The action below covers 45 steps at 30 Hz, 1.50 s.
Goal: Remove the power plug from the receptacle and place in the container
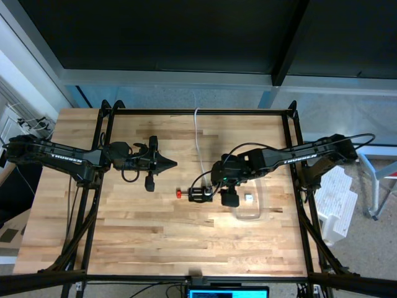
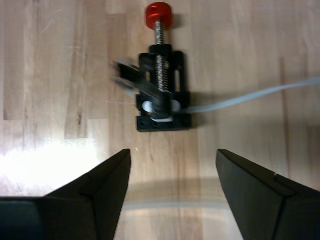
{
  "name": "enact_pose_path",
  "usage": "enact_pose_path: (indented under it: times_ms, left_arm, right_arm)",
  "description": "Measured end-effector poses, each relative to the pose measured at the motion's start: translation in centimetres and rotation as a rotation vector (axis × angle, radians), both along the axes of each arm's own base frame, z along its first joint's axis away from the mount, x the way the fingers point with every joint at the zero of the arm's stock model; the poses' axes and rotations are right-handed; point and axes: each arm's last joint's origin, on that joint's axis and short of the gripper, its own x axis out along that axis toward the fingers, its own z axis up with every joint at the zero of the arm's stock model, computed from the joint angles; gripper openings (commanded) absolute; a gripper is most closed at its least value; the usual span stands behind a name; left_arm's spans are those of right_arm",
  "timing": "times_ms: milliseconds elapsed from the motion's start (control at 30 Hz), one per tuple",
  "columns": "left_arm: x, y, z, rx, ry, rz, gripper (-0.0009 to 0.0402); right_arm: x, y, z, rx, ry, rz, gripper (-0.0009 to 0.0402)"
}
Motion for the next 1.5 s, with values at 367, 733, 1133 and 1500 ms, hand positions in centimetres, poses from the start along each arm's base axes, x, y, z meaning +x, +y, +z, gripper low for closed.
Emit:
enact_pose_path:
  times_ms: [367, 733, 1133, 1500]
  left_arm:
    - [0.0, 0.0, 0.0, 0.0, 0.0, 0.0, 0.0]
    - [0.0, 0.0, 0.0, 0.0, -0.001, 0.0, 0.0]
    - [0.0, 0.0, 0.0, 0.0, 0.001, 0.0, 0.0]
    - [0.0, 0.0, 0.0, 0.0, 0.0, 0.0, 0.0]
  right_arm:
    - [2.8, 0.8, -2.2, -0.007, 0.033, 0.013, 0.0251]
    - [4.3, 1.0, -3.8, -0.007, 0.003, 0.014, 0.0251]
    - [4.8, 1.0, -5.0, -0.033, 0.03, 0.011, 0.0239]
    - [4.7, 1.0, -5.1, -0.036, 0.042, 0.012, 0.0161]
